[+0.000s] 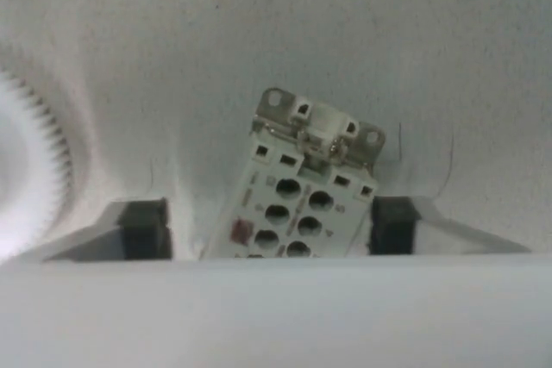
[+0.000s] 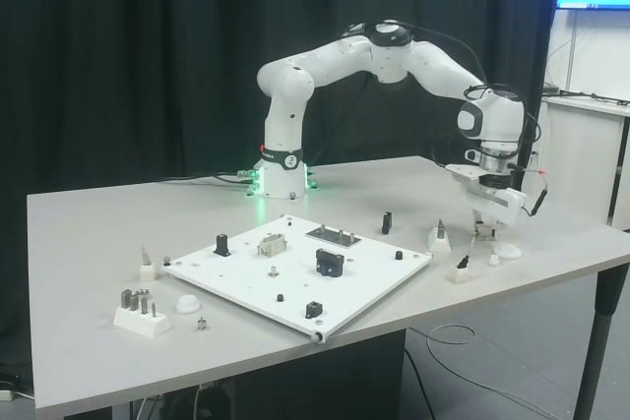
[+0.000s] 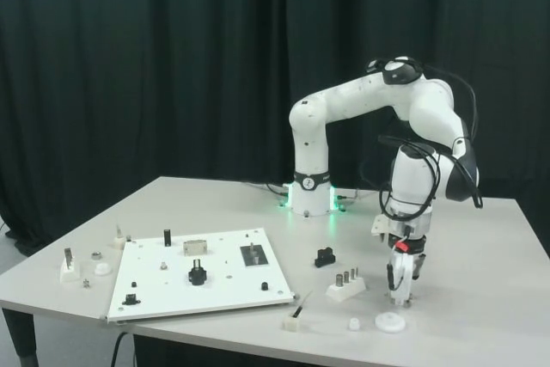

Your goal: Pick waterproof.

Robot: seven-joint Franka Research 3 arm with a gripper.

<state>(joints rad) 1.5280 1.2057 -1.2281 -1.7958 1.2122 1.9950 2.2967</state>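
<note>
The waterproof connector [image 1: 297,187] is a white block with several round holes and a metal bracket at one end. It lies on the grey table [image 1: 362,32] between my fingertips. My gripper [image 1: 267,230] is open around it: one black pad [image 1: 392,226] is close beside the connector, while the other pad [image 1: 142,230] stands well clear of it. In the room views my gripper [image 2: 486,229] [image 3: 400,288] hangs low over the table near its front right corner, pointing straight down, and the connector is mostly hidden under it.
A white gear [image 1: 26,178] [image 2: 507,251] [image 3: 389,322] lies just beside the gripper. A small white block with pins [image 2: 439,236] [image 3: 346,285] and a black part [image 3: 324,256] stand nearby. The white assembly board [image 2: 295,277] [image 3: 206,277] sits mid-table.
</note>
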